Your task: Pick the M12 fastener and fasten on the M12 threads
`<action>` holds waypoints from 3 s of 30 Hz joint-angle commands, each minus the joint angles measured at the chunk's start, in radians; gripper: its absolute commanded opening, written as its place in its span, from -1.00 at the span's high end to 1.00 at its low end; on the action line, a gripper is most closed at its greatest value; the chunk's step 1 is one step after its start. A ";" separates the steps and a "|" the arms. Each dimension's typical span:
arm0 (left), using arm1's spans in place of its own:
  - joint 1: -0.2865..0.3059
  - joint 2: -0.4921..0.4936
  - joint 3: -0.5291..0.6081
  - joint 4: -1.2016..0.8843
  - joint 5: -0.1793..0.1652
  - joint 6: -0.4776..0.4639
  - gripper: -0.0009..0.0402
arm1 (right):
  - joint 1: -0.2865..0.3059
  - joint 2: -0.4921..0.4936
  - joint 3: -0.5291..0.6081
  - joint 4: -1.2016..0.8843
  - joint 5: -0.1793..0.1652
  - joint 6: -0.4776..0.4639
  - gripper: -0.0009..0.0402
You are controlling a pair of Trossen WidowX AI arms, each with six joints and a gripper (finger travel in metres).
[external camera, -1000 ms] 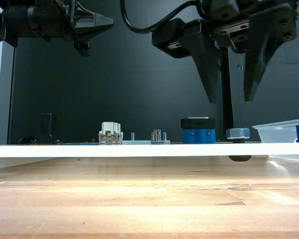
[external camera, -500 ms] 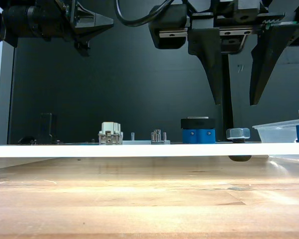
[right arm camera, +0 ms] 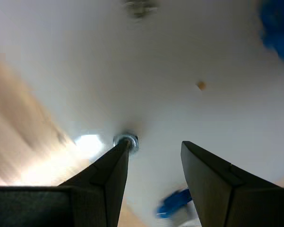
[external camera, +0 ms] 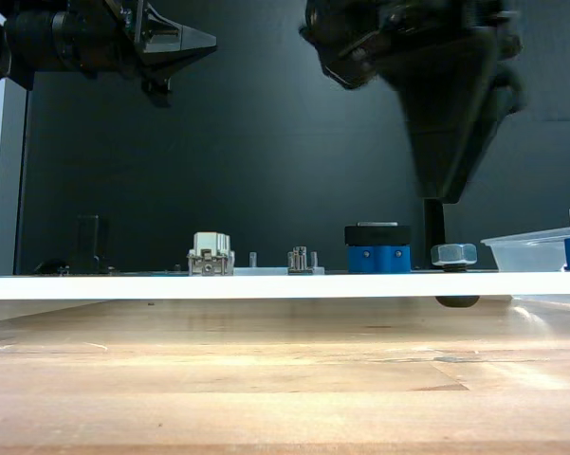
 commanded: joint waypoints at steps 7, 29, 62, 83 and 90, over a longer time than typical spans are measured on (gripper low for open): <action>0.000 0.000 0.000 0.000 0.000 0.000 0.96 | -0.003 0.000 0.001 0.004 -0.032 -0.334 0.22; 0.000 0.000 0.000 0.000 0.000 0.000 0.96 | -0.064 0.002 -0.024 0.041 -0.154 -0.542 0.96; 0.000 0.000 0.000 0.000 0.000 0.000 0.96 | -0.011 0.002 -0.122 0.142 -0.102 -0.483 0.96; 0.000 0.000 0.000 0.000 0.000 0.000 0.96 | -0.011 -0.026 -0.117 0.130 -0.098 -0.465 0.96; 0.000 0.000 0.000 0.000 0.000 0.000 0.96 | -0.013 -0.026 -0.144 0.154 -0.092 -0.452 0.96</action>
